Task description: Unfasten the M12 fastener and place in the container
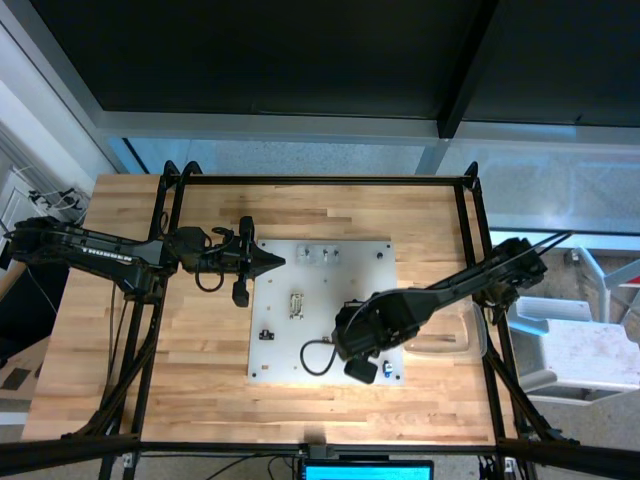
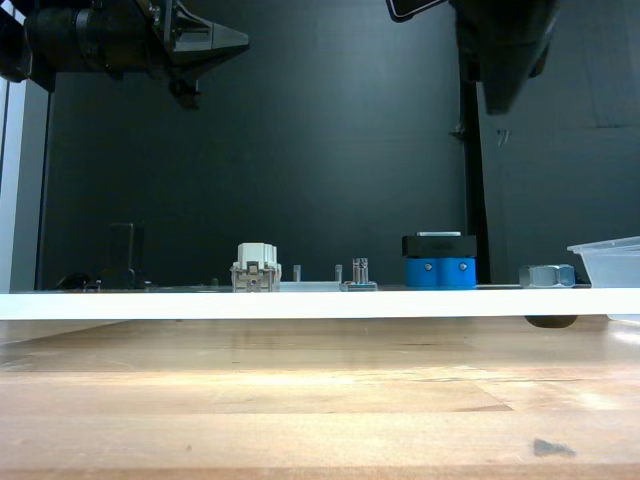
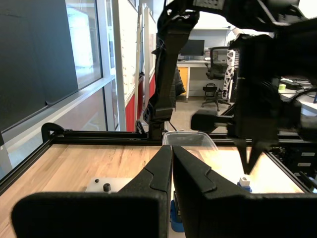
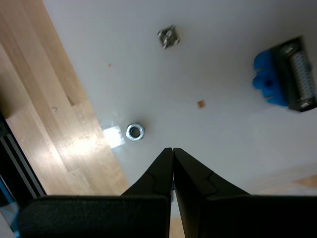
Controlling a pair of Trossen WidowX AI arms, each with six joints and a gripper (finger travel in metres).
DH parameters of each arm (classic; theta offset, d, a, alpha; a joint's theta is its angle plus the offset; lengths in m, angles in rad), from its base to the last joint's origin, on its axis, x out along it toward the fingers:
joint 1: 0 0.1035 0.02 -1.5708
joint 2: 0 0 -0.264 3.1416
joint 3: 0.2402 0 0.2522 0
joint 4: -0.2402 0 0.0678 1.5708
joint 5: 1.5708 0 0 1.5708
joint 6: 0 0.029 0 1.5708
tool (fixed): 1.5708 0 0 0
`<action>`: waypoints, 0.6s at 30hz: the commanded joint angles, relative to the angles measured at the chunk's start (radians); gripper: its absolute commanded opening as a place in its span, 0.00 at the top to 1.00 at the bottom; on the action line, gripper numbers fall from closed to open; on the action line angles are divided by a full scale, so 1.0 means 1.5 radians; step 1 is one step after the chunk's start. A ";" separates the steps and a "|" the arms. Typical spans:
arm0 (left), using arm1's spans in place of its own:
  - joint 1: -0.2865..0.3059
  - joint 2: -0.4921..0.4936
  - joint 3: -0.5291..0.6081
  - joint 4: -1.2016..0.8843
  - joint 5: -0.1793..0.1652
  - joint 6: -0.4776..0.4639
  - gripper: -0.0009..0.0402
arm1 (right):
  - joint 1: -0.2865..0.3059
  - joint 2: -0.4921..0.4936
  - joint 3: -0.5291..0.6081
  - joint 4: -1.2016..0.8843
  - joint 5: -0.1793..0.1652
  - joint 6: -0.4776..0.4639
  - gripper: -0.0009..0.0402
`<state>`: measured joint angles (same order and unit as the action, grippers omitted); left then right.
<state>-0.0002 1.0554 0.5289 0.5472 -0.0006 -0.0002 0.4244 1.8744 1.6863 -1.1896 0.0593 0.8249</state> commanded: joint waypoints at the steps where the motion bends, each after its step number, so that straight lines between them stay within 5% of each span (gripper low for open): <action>1: 0.000 0.000 0.000 0.000 0.000 0.000 0.98 | 0.012 0.035 0.035 -0.007 0.001 0.025 0.98; 9: 0.000 0.000 0.000 0.000 0.000 0.000 0.98 | 0.023 0.087 0.078 -0.016 -0.019 0.056 0.96; 11: 0.000 0.000 0.000 0.000 0.000 0.000 0.98 | 0.024 0.087 0.070 -0.013 -0.036 0.057 0.91; 18: 0.000 0.000 0.000 0.000 0.000 0.000 0.98 | 0.025 0.087 0.043 0.014 -0.027 0.073 0.63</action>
<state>-0.0002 1.0557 0.5293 0.5472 -0.0006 -0.0002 0.4618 2.0060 1.7638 -1.1881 0.0151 0.9348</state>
